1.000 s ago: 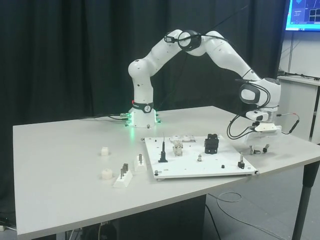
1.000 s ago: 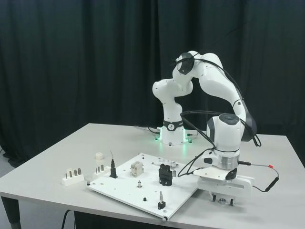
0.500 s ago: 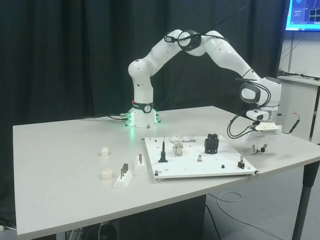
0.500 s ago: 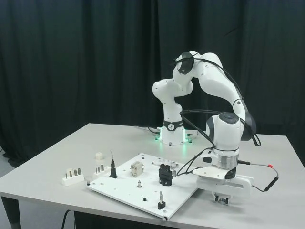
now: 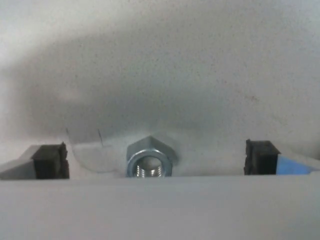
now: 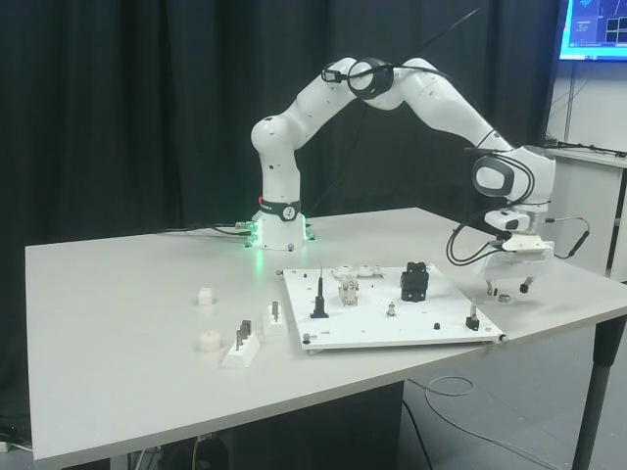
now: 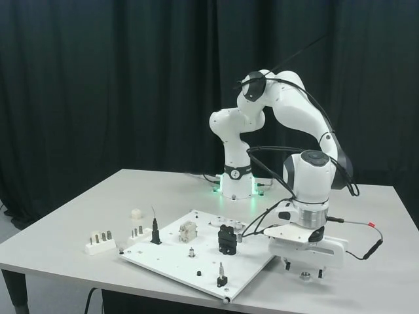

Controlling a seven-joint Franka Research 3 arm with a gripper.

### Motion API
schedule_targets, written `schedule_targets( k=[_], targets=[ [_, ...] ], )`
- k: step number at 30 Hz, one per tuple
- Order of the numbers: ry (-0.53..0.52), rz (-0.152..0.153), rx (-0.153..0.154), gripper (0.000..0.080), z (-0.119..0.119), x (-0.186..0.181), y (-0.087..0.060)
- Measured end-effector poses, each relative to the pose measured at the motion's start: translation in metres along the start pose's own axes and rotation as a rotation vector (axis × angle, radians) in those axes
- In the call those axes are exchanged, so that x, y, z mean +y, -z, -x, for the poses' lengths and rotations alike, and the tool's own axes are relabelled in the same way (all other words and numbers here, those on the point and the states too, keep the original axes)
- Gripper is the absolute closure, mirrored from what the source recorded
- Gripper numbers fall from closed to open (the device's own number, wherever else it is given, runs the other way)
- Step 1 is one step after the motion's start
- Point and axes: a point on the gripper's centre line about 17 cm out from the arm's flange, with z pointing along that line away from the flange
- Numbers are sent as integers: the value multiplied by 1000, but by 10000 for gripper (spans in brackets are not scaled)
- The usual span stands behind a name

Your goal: Pick bolt 4.

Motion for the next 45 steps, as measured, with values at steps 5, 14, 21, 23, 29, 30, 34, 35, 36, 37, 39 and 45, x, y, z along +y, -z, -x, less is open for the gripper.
schedule_targets(
  k=[5,14,21,23,29,30,34,35,36,37,39,45],
  targets=[
    [0,3,-5,23,-1,1,4],
    [-1,5,-7,4,-2,2,8],
    [-1,7,-11,3,-1,2,9],
    [-1,8,-12,3,-1,2,9],
    [0,9,-15,3,0,2,8],
    [0,9,-16,3,0,2,7],
    [1,10,-18,3,2,2,5],
    [1,10,-19,3,2,1,4],
    [2,11,-20,3,2,1,4],
    [2,11,-21,3,3,1,3],
    [3,11,-22,3,3,0,1],
    [3,8,-25,3,5,-2,-3]
  ],
)
